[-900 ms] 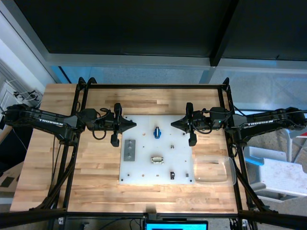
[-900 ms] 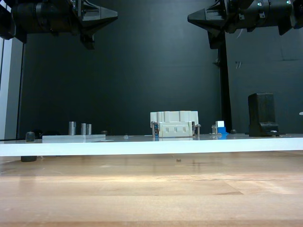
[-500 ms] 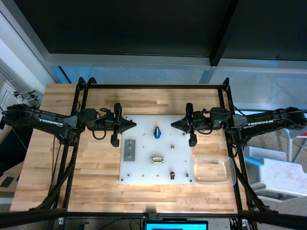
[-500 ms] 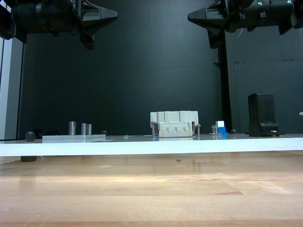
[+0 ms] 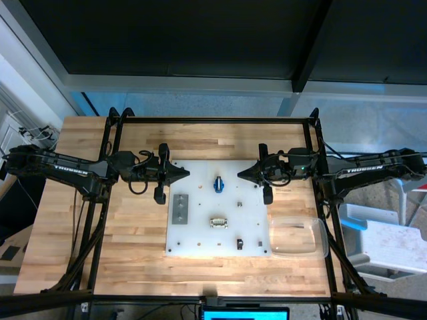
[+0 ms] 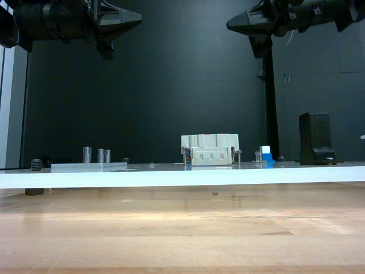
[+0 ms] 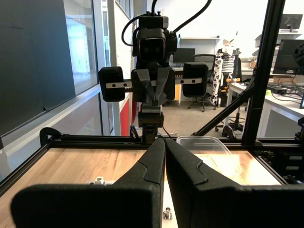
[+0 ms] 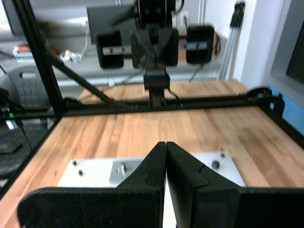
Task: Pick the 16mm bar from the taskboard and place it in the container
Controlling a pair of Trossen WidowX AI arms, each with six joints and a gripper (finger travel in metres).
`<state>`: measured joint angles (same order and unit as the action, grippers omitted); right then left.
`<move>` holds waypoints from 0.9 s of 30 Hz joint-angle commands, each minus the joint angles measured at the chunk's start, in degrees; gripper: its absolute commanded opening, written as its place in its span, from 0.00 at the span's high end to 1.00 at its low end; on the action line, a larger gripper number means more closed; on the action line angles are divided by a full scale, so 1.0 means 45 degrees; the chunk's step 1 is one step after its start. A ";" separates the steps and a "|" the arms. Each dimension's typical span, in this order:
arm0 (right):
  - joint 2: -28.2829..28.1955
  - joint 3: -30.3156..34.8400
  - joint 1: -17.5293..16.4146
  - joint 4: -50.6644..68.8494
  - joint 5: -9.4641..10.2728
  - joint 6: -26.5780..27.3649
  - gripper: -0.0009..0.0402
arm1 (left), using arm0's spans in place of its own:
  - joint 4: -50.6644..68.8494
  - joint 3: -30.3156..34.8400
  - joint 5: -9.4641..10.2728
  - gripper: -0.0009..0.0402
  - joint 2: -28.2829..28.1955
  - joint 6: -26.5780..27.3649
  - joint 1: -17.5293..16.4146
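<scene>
The white taskboard (image 5: 200, 230) lies flat in the middle of the table. A grey metal block (image 5: 180, 208) sits on its left side, and three short metal bars (image 6: 101, 155) stand up from it in the low view. I cannot tell which one is the 16mm bar. The clear container (image 5: 323, 237) rests off the board's near right corner. My left gripper (image 5: 187, 173) hovers high over the board's far left edge, shut and holding nothing. My right gripper (image 5: 240, 176) hangs over the far right part of the board, facing the left one, also shut and holding nothing.
On the board are a blue knob (image 5: 217, 184), a silver connector (image 5: 218, 222) and a small black part (image 5: 240, 243). A black frame (image 5: 213, 121) rails the table's edges. In the low view both grippers (image 6: 140, 21) (image 6: 228, 24) stay far above the board's parts.
The right arm has shifted slightly, its gripper tip dipping a little nearer. The left arm and everything on the board have stayed put.
</scene>
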<state>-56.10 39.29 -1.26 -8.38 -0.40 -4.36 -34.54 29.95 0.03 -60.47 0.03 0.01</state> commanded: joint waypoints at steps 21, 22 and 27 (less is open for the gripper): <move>-0.1967 0.3259 -0.0539 0.6523 -0.0466 -0.0223 0.98 | 0.0000 0.0000 -0.0005 0.98 -0.0005 -0.0005 -0.0005; -0.2084 0.3400 -0.0597 0.6766 -0.0597 -0.0257 0.98 | 0.0000 0.0000 0.0000 0.98 -0.0005 -0.0005 0.0000; -0.2516 0.3910 -0.0976 0.7703 -0.0695 -0.0325 0.98 | 0.0000 0.0000 0.0000 0.98 -0.0005 -0.0005 -0.0005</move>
<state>-67.09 56.47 -5.21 25.32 -3.57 -5.69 -34.54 29.95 0.05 -60.47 0.01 0.01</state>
